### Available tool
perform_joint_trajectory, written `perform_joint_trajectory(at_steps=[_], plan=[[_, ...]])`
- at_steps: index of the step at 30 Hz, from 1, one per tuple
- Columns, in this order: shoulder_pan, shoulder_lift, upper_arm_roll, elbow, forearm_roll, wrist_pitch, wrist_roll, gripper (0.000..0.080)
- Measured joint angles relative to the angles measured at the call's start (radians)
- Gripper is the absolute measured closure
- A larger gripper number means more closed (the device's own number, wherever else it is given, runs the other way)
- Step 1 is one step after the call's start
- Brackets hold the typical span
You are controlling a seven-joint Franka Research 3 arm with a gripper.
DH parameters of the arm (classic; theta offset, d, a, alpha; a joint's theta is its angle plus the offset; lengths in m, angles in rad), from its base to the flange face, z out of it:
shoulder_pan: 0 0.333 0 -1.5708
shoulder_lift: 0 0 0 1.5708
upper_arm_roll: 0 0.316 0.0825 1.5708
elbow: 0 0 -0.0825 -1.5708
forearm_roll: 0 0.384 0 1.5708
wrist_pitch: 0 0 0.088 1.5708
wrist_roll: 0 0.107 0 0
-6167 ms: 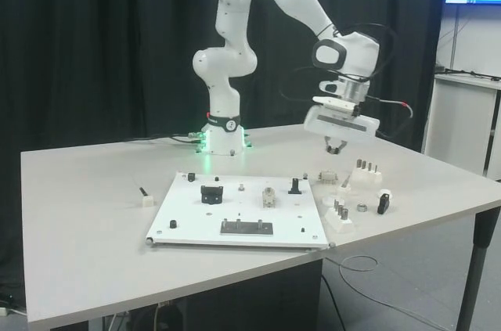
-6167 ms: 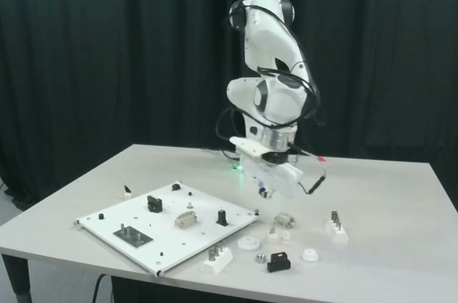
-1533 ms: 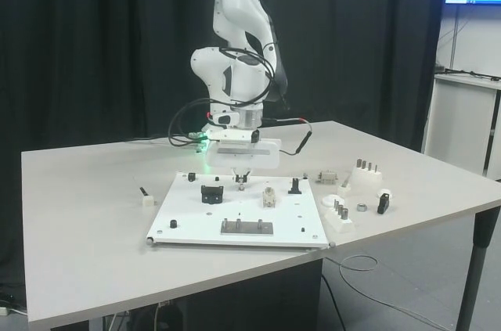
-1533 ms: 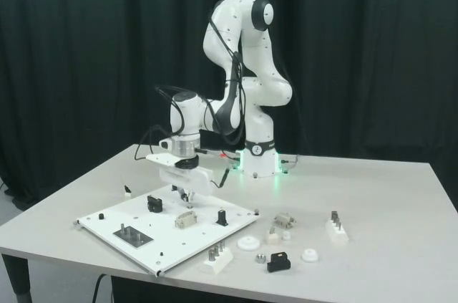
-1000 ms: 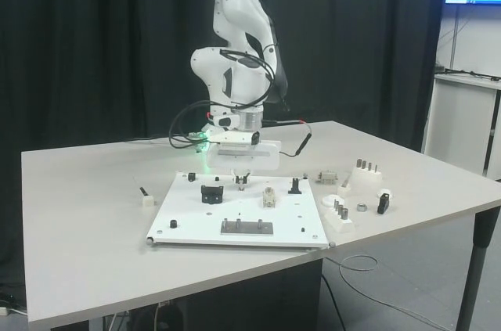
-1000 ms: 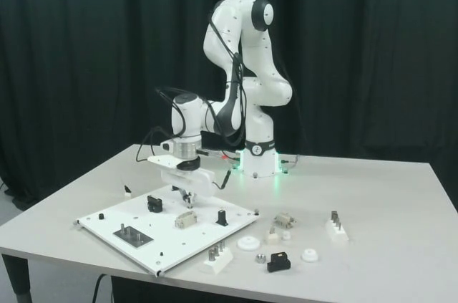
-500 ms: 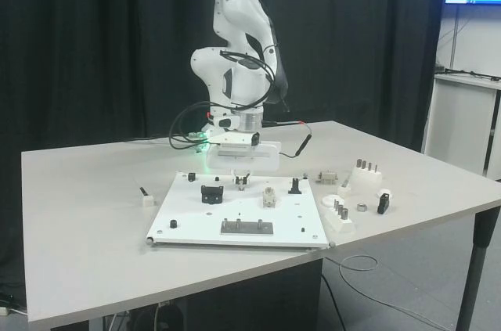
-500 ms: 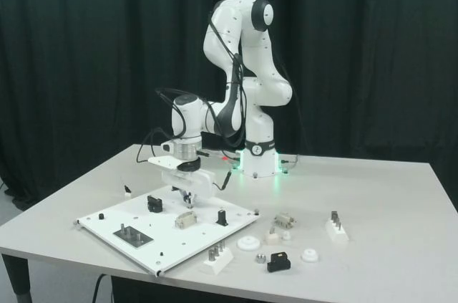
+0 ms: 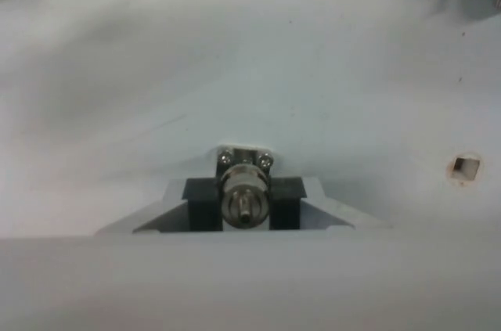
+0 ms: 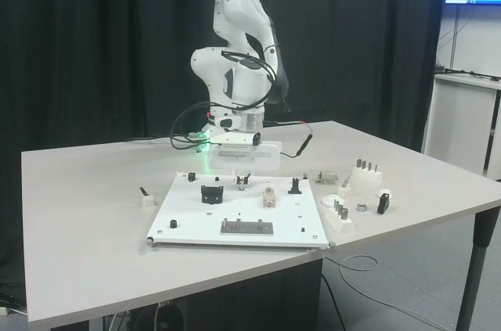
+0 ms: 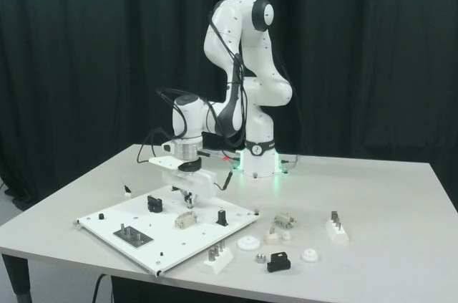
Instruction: Insert BNC.
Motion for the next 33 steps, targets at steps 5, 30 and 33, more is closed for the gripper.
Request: perform_joint_trajectory(at_steps=[5, 30, 33], plan=[[0.0, 0.0, 0.0, 0.0, 0.0, -0.002, 0.0, 0.0677], [0.0, 0.004, -0.001, -0.001, 0.0, -0.011, 0.0, 0.0677], [0.0, 0.005, -0.001, -0.001, 0.0, -0.01, 0.0, 0.0677]])
